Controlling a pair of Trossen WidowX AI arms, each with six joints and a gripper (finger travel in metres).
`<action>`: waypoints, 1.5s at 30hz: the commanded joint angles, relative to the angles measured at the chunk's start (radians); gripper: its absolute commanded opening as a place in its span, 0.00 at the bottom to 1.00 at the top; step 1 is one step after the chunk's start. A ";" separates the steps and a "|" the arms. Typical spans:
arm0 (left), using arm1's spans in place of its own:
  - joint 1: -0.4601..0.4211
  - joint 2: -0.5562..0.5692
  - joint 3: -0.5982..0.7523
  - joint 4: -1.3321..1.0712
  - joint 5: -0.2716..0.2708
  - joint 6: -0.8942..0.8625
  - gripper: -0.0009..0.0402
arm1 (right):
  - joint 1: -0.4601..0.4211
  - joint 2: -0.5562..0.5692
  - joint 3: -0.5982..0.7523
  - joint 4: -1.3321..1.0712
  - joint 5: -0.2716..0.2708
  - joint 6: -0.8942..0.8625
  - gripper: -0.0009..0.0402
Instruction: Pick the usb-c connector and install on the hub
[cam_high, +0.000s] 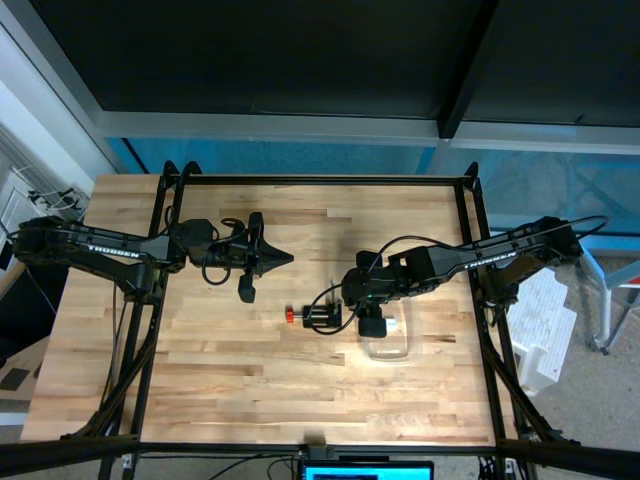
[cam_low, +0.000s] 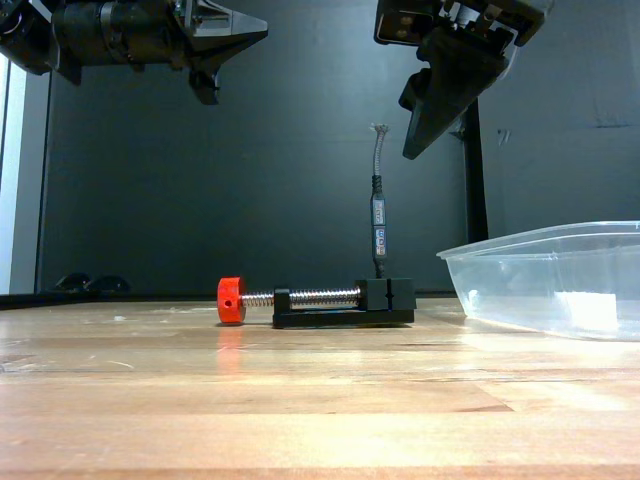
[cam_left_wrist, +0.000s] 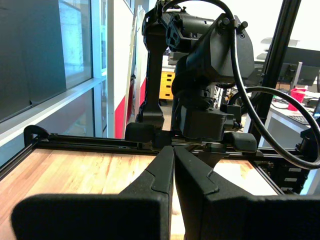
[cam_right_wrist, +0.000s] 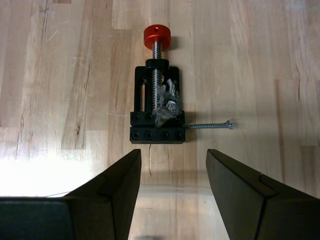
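Spotted the usb-c connector (cam_low: 379, 222) clamped upright in a small black vise (cam_low: 345, 302) with a red knob (cam_low: 231, 300), centre of the low view, frayed cable stub (cam_right_wrist: 210, 126) poking out of it. Not held by either arm. Right gripper (cam_right_wrist: 173, 152) hovering above the vise, upper right of the low view, jaws spread wide and empty. Left gripper (cam_high: 288, 258) up high, left of centre in the high view, well apart from the vise, jaws pressed together on nothing. Clear plastic tub (cam_low: 560, 280) at lower right of the low view, near the vise on the wooden surface (cam_high: 250, 380).
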 joint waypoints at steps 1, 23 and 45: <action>0.000 0.000 0.000 0.000 0.000 0.000 0.02 | 0.000 0.000 0.002 0.008 0.001 -0.005 0.41; 0.000 0.000 0.000 0.000 0.000 0.000 0.02 | -0.088 -0.360 -0.257 0.432 -0.004 -0.120 0.03; 0.000 0.000 0.000 0.000 0.000 0.000 0.02 | -0.142 -0.558 -0.608 1.087 -0.046 -0.116 0.02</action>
